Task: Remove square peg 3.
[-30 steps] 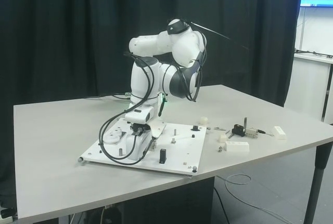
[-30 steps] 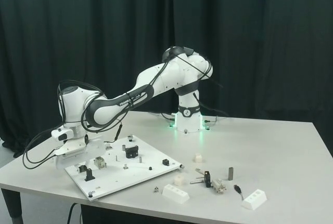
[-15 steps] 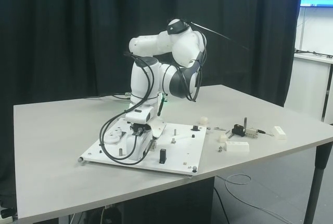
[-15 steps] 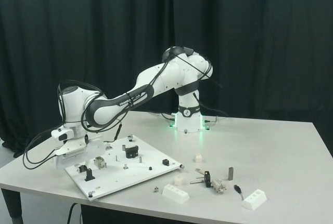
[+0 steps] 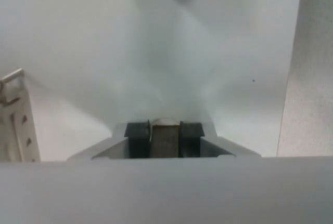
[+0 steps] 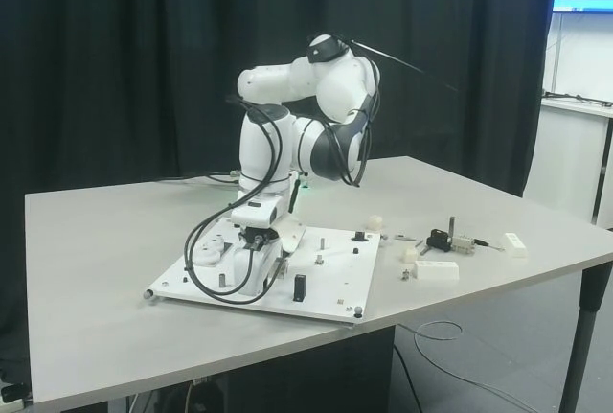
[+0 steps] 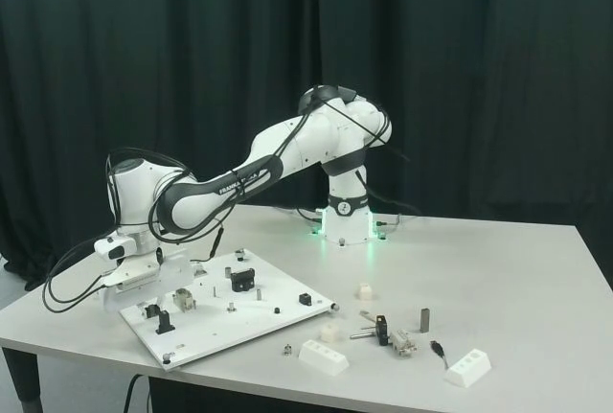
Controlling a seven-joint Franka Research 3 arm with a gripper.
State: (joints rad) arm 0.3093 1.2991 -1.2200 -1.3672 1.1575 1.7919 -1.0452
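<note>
**Q:** Where's square peg 3 right now?

**Me:** In my wrist view the peg (image 5: 165, 136) sits clamped between the two black fingers (image 5: 137, 138) — gripper (image 5: 165, 140) closed on it, over the white board (image 6: 330, 288) near its left edge. Farther back on the grey table (image 7: 517, 279), loose white blocks (image 7: 324, 355) lie beside the board's right edge.

Two room cameras, one wrist camera.
Both room views stand off from the counter (image 6: 86, 240) on different sides, sharing the arm (image 7: 287, 149) and white board (image 6: 330, 284); the wrist view looks down close at that board.
</note>
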